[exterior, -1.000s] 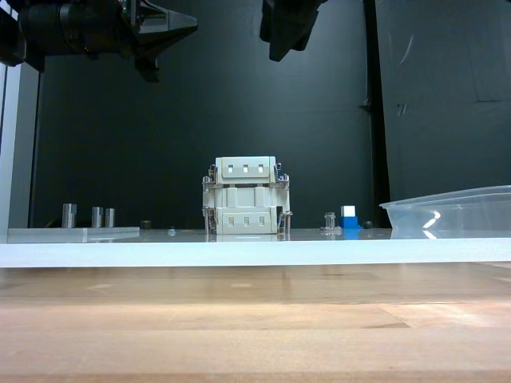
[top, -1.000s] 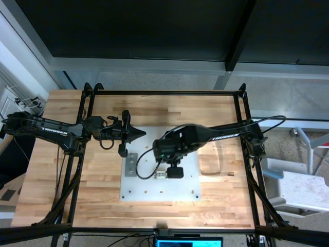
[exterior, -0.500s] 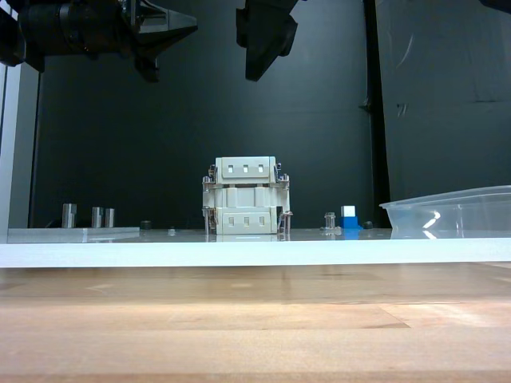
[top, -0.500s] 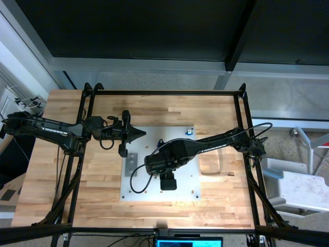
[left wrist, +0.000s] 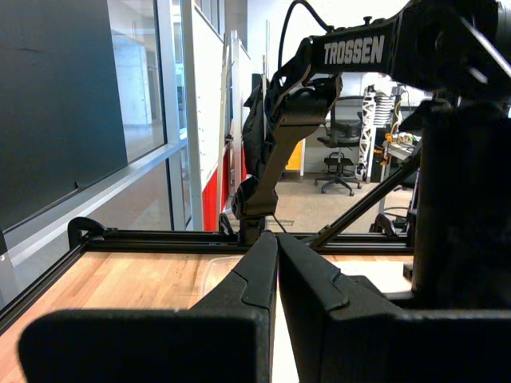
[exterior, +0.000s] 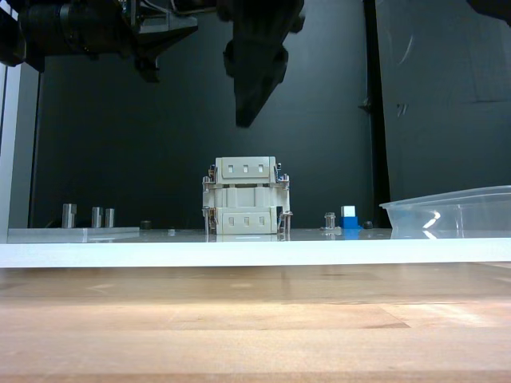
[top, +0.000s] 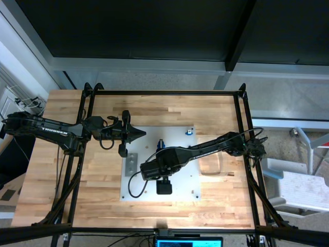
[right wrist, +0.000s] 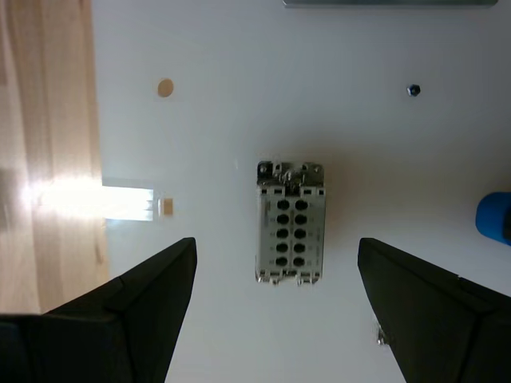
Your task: Remove the HAN10-E connector and place it in the container
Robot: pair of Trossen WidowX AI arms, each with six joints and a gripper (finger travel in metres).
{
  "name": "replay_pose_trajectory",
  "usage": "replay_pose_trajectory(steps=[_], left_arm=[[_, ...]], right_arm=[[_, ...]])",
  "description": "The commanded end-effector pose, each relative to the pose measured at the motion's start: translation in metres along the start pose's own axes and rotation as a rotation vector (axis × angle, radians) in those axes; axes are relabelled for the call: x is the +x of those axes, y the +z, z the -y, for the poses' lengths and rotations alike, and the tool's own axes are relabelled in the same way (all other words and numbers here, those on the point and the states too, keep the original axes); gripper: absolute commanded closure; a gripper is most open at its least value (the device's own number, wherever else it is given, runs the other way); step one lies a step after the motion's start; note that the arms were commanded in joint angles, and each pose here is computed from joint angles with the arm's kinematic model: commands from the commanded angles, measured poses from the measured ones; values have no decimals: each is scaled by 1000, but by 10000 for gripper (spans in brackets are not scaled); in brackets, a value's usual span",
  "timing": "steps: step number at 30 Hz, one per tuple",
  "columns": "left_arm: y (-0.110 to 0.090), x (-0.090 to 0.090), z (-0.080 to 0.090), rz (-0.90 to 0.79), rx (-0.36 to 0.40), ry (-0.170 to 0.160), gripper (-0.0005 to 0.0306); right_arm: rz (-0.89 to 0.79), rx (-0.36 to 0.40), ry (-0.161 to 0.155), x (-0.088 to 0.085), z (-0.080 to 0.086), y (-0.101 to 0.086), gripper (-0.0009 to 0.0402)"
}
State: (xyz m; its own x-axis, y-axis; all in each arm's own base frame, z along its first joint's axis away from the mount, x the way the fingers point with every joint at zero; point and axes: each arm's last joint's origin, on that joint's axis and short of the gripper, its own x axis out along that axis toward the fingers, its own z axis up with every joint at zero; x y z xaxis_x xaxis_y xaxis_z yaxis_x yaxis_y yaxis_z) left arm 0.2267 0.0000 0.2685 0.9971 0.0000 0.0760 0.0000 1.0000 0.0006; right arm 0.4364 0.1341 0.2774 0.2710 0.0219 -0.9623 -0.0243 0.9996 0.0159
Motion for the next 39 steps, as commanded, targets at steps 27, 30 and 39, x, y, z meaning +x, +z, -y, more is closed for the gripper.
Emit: replay_pose_trajectory(steps=[27, 30, 39], left_arm=[[0, 0, 0, 0, 0, 0, 300], [0, 0, 0, 0, 0, 0, 300], [0, 0, 0, 0, 0, 0, 300]], right_arm=[[-56, -17, -16, 60, 2, -4, 110], [-55, -19, -15, 60, 2, -4, 128], [-61, -20, -9, 58, 2, -5, 218]])
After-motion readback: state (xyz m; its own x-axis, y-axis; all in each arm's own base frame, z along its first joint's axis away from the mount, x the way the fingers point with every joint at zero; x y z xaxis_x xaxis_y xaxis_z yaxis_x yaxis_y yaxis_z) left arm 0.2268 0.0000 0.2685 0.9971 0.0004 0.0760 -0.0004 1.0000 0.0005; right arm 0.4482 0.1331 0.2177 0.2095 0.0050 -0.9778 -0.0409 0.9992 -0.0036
